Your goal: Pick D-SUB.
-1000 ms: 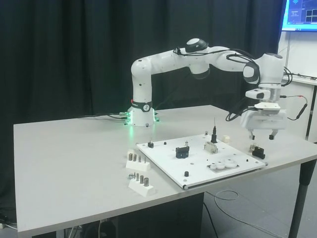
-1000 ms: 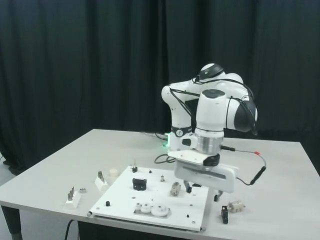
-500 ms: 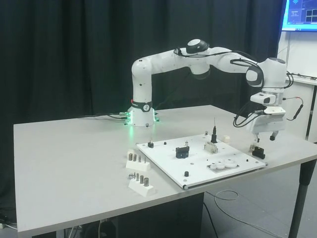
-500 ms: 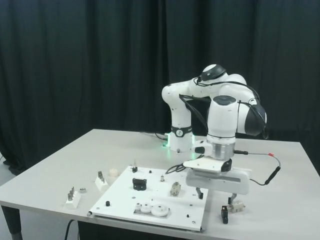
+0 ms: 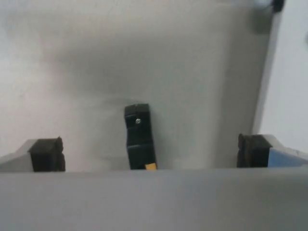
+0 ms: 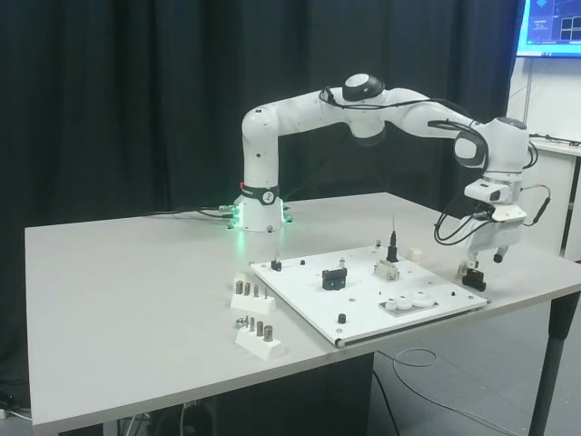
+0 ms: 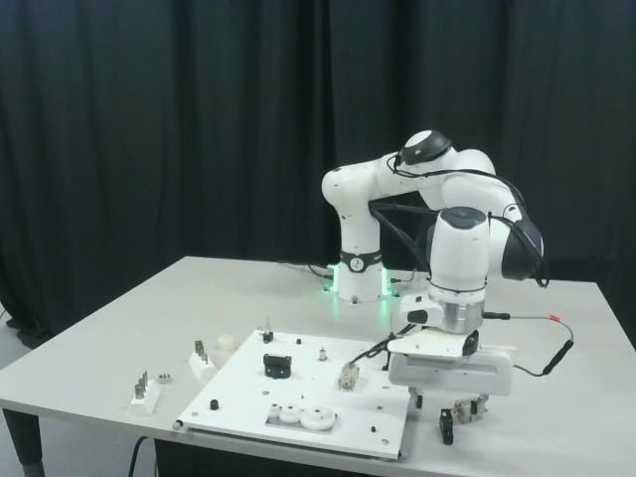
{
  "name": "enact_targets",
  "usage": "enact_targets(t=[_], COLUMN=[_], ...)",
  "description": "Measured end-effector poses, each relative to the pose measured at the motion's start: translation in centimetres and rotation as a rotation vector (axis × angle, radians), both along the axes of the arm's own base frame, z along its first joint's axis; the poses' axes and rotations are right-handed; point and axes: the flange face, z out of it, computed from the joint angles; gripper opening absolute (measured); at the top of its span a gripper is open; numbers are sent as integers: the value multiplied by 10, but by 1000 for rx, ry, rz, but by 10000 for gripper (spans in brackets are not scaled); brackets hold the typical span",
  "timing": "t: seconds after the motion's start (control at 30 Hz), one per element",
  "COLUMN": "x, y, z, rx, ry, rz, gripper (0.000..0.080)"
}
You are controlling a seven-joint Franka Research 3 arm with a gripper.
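Hovering low over the grey table [image 6: 136, 272] just off the far edge of the white board [image 6: 363, 295], the gripper [image 7: 448, 405] is hanging from the white arm [image 6: 363, 104] with its fingers [image 5: 47, 154] spread wide and nothing between them; the wrist view is showing both black fingertips well apart, with a black block-shaped connector [image 5: 139, 136] lying on the table surface between them, touching neither. In the second room view that black part [image 7: 446, 425] is sitting on the table beside the board's corner, and a small pale metal-looking connector [image 7: 467, 408] is lying just beside it, right under the gripper body; which of the two is the D-SUB is hard to tell, though both are resting on the table and not on the board. On the board a black fixture [image 6: 334, 278], a white gear set [image 6: 408, 303] and an upright plug [image 6: 390, 263] are standing, while two white peg holders [image 6: 254, 318] are sitting on the table near the board's other side
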Motion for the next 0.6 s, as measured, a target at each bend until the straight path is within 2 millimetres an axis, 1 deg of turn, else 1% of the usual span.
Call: enact_targets(t=[0.3,0.6], x=[-6,-10], y=[7,7], z=[-18,-29], rx=[4,8], ry=[26,47], rz=[11,8], gripper=[800,800])
